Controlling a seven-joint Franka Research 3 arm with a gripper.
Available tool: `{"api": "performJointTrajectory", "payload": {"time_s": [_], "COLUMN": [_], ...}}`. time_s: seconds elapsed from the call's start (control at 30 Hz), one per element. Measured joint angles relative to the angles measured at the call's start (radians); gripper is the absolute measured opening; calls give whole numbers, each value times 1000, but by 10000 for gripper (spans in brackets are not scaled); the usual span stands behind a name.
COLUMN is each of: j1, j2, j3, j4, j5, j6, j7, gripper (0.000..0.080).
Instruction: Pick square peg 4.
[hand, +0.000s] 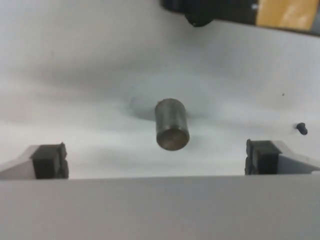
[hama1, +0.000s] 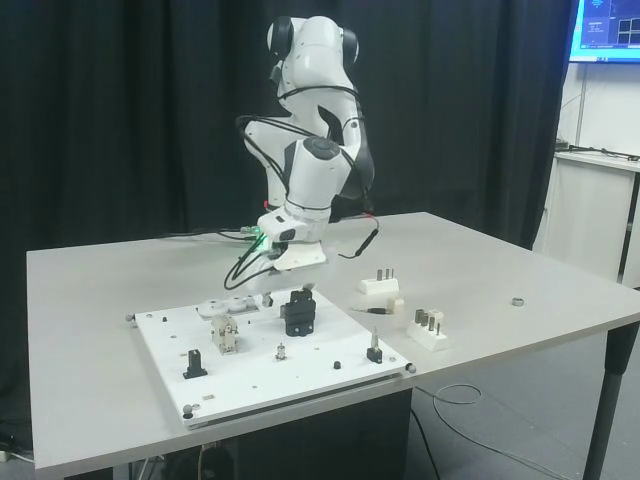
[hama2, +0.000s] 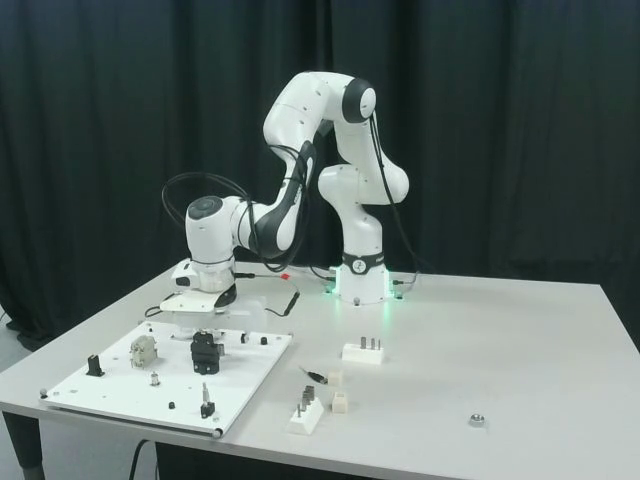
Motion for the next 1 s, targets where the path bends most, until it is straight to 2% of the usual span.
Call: {"api": "performJointTrajectory", "payload": {"time_s": [0.6, 1.0], "j1": [5, 5], "j2": [-17, -17], "j3": [-1, -18], "j4": [2, 2], "j5": [-12, -13], "j6": [-21, -21], "j7": [0, 3], "gripper": [800, 800]}}
